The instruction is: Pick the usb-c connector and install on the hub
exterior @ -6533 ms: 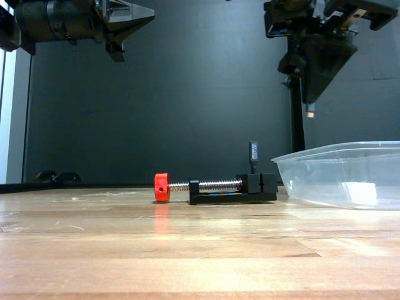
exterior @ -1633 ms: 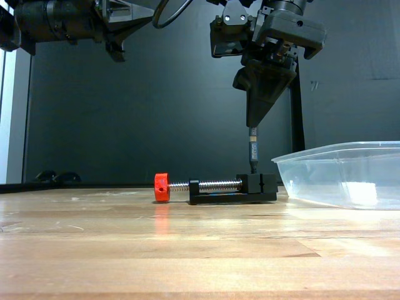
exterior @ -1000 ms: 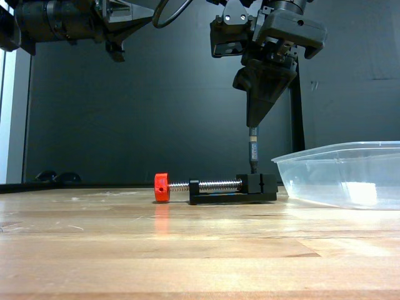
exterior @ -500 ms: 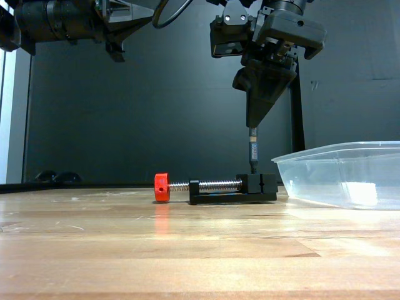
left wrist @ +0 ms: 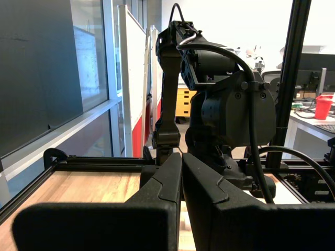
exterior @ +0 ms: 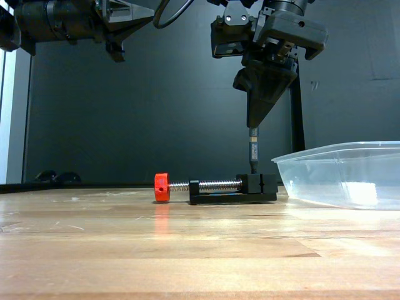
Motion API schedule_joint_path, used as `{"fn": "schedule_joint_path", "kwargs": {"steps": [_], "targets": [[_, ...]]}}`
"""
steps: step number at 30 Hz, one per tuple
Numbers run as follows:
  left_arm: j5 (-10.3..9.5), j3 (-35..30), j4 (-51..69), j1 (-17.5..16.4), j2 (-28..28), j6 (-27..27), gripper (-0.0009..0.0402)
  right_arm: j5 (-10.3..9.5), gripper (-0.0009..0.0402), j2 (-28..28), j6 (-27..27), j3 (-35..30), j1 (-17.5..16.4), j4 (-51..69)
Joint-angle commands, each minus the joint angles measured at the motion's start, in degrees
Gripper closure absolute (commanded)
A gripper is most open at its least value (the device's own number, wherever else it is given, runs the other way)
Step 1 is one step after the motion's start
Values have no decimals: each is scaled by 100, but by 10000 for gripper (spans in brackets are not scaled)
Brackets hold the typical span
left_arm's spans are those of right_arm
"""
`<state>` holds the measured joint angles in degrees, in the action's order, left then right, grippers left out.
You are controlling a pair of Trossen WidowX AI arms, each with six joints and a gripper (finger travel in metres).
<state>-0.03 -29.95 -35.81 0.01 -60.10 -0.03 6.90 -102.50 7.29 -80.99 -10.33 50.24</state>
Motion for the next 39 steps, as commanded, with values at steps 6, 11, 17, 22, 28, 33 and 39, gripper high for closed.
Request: {"fn": "schedule_joint_path", "kwargs": {"steps": [6,11,17,22,28,33,39], "targets": [[2,0,-2,-2,-2,2,393,-61,393,-15,-11,98,9,-127],[2,0,-2,0,-2,2,393,-96,393,-15,-7,98,11,-98],[2,0,-2,-2,-2,2,393,-96,393,-15,-4,98,11,-50],[2,0,-2,-2,-2,2,393,-103,393,-13,-20,98,9,-44],[2,0,-2,0,-2,2,393,-107,393,-11,-28,98,0,-46],[2,0,-2,-2,-2,2,393,-107,393,-11,-24,98,-15,-52],[2,0,-2,-2,-2,2,393,-107,393,-4,-24,90,-33,-74]]}}
